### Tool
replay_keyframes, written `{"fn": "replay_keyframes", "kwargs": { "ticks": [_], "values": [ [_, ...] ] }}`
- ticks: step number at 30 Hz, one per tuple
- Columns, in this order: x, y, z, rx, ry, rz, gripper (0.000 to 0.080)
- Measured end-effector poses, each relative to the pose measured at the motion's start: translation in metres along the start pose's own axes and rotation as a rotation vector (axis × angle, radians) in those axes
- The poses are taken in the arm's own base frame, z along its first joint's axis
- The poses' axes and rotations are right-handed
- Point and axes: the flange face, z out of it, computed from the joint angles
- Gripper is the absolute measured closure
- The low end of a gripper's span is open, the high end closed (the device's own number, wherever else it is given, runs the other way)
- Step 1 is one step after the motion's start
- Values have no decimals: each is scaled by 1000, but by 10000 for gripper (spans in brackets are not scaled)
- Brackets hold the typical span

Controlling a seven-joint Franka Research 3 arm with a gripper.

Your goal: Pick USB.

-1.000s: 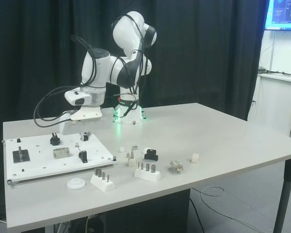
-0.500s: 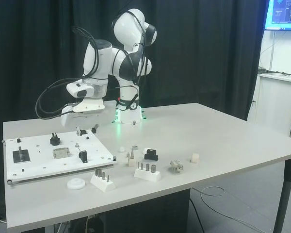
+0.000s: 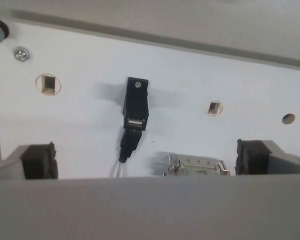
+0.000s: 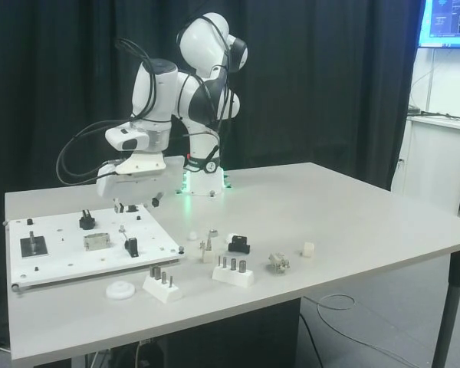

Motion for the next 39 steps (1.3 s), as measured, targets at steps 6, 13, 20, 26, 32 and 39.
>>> {"fn": "replay_keyframes", "kwargs": {
  "ticks": [6,13,20,26,32,39],
  "values": [
    [-4,3,3,-3,-31,-8,8],
    [-9,11,15,-12,-66,-8,3],
    [-17,21,35,-13,-102,-8,3],
    [-23,26,55,-13,-114,1,3],
    [-29,27,75,-10,-116,7,3],
    [-38,29,96,-4,-111,16,3]
  ]
}}
